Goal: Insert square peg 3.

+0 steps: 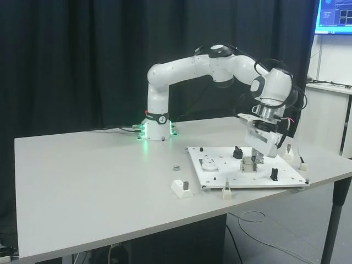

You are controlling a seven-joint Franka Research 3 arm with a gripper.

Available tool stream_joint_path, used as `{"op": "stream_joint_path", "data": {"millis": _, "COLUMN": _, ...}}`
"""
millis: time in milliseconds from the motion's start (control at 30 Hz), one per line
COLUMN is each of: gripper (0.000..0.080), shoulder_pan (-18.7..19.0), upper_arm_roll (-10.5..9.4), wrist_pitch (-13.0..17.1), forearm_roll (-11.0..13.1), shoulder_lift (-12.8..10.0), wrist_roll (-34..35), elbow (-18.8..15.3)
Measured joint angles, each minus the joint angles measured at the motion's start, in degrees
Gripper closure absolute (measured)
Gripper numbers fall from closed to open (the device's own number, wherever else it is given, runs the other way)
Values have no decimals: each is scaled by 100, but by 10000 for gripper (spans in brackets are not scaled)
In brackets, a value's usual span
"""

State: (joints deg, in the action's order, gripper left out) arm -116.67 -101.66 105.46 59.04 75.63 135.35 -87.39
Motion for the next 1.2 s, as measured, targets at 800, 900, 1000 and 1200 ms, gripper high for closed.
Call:
{"op": "stream_joint_path", "data": {"millis": 800, "gripper": 688, "shoulder_pan": -87, "upper_arm_roll": -235, "wrist_pitch": 99, "forearm_roll": 0, "shoulder_lift": 19, "wrist_roll": 7, "elbow": 5}}
{"op": "stream_joint_path", "data": {"millis": 900, "gripper": 688, "shoulder_pan": -87, "upper_arm_roll": -242, "wrist_pitch": 102, "forearm_roll": 0, "shoulder_lift": 19, "wrist_roll": 7, "elbow": 11}}
{"op": "stream_joint_path", "data": {"millis": 1000, "gripper": 688, "shoulder_pan": -89, "upper_arm_roll": -257, "wrist_pitch": 121, "forearm_roll": 2, "shoulder_lift": 19, "wrist_roll": 7, "elbow": 26}}
{"op": "stream_joint_path", "data": {"millis": 1200, "gripper": 688, "shoulder_pan": -105, "upper_arm_roll": -321, "wrist_pitch": 216, "forearm_roll": 15, "shoulder_lift": 19, "wrist_roll": 41, "elbow": 81}}
